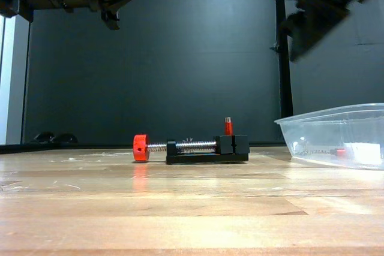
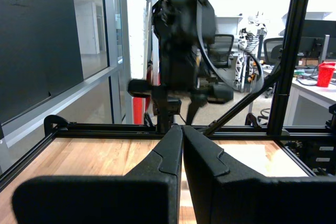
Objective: Remove the RCA connector from the receptacle and place in the container
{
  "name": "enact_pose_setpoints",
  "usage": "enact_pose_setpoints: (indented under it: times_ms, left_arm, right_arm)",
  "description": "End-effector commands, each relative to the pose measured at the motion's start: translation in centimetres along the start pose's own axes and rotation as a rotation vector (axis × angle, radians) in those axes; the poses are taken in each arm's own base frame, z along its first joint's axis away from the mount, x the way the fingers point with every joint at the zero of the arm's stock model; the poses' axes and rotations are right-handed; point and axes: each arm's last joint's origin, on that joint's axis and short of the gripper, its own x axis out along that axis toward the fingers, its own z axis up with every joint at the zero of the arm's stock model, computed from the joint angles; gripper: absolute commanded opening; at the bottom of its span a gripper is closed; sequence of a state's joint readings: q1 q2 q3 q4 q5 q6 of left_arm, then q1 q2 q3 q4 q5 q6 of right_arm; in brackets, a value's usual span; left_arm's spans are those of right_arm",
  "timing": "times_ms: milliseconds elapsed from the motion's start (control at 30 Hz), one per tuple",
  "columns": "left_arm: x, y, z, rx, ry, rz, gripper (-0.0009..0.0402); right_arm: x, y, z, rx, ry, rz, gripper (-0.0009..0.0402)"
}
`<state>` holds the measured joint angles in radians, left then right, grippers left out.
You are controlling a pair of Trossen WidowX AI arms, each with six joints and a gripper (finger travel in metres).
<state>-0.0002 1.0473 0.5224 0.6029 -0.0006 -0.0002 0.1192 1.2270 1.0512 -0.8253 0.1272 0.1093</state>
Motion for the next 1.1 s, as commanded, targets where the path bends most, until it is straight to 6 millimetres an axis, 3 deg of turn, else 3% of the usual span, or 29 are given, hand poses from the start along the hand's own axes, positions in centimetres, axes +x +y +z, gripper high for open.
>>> enact_pose_setpoints:
  times_ms: [33, 367, 633, 1100]
  left_arm:
    - [0.0, 0.0, 0.0, 0.0, 0.0, 0.0, 0.0]
    - [0.0, 0.0, 0.0, 0.0, 0.0, 0.0, 0.0]
    - [0.0, 0.0, 0.0, 0.0, 0.0, 0.0, 0.0]
    - [0.0, 0.0, 0.0, 0.0, -0.001, 0.0, 0.0]
  right_arm:
    - [-1.3, -1.3, 1.0, 0.018, -0.152, 0.046, 0.0103]
    - [-3.7, -1.7, 3.4, -0.038, -0.515, 0.031, -0.0004]
    - [-2.5, -1.6, 3.6, -0.023, -0.746, 0.03, -0.0001]
    - [-1.3, -1.7, 1.4, 0.043, -1.011, 0.024, 0.0]
